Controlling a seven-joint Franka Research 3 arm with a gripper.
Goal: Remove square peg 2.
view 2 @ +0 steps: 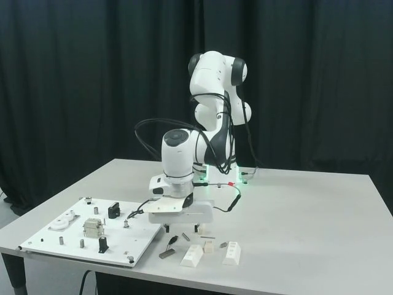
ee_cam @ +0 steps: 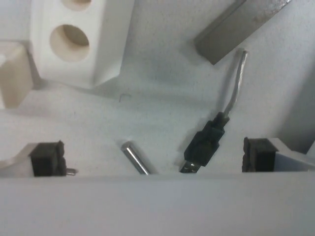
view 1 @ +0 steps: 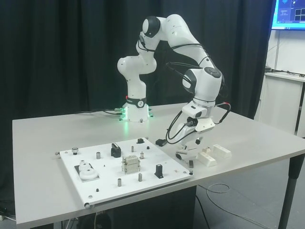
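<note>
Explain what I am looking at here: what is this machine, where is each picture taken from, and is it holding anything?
The machine is a white robot arm bolted on a grey table. Two pictures come from cameras in the room; the third looks down from the wrist, past the hand and its two black fingertips.

On the table lies a white board carrying small fixtures. Beside it, under the hand, lie loose parts: a black plug with a short cable, a small metal pin, a grey metal bar, and a white block with round holes.

The fingertips stand wide apart with nothing between them, so the hand holds nothing.
</note>
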